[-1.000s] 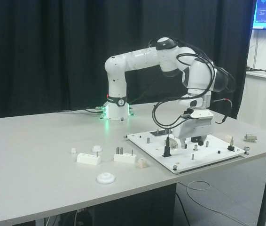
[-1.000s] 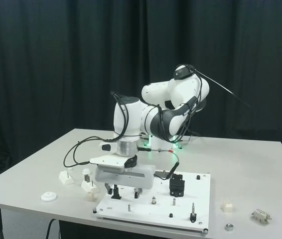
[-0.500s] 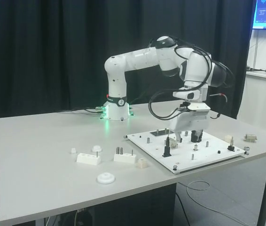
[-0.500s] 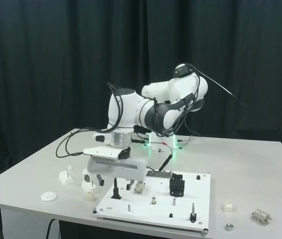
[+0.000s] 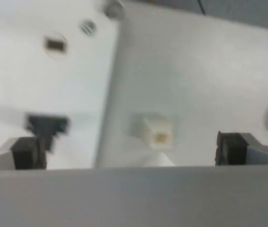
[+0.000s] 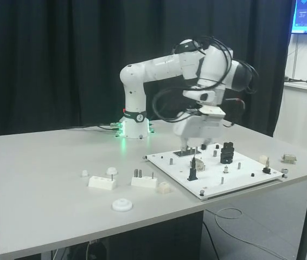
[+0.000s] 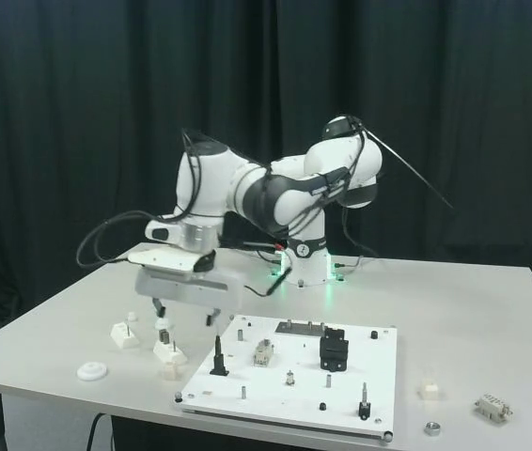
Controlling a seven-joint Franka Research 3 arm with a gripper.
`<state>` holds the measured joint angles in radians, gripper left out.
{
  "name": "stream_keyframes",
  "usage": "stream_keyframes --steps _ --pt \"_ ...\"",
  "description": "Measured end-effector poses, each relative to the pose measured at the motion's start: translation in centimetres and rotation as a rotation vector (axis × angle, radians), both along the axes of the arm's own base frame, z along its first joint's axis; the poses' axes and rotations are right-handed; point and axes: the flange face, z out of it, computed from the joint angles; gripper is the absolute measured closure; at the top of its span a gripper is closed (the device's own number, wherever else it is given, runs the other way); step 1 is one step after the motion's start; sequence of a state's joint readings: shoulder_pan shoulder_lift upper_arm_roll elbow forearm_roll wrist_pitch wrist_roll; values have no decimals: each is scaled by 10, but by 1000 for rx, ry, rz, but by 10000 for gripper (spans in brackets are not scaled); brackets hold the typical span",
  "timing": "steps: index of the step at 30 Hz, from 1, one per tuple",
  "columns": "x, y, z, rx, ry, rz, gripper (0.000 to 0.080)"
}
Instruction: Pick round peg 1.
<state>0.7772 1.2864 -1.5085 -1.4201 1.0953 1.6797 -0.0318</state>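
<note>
hovering above the table [image 6: 45, 162], the gripper [image 7: 187, 314] hangs w/ fingers spread apart and nothing between them, near the edge of the white board [image 6: 218, 176]. wrist view: black fingertips [image 5: 28, 152] wide apart, a small white cube block [image 5: 157, 132] on the grey table between them, board edge beside it. two white peg holder blocks [image 6: 102, 182] sit on the table beside the board, thin pegs standing in them; round peg 1 can't be told apart from the rest. white disc [image 6: 122, 205] near table front. arm base lit green [image 6: 125, 130].
</note>
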Motion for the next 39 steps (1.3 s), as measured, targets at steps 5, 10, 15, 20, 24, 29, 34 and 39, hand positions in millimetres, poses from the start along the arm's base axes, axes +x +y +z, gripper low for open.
stream_keyframes --steps 5,10,15,20,24,29,34,39 --pt "-16 -33 12 -6 51 19 3" --pt "-38 -67 20 -1 94 47 3" --pt "-61 -99 21 13 122 68 3" --pt "-86 -128 15 35 144 85 3" --pt "-103 -148 8 51 147 96 3" --pt "-118 -169 -3 70 126 113 3" --pt "-129 -187 -18 82 109 119 3" --pt "-138 -201 -35 105 95 128 3"
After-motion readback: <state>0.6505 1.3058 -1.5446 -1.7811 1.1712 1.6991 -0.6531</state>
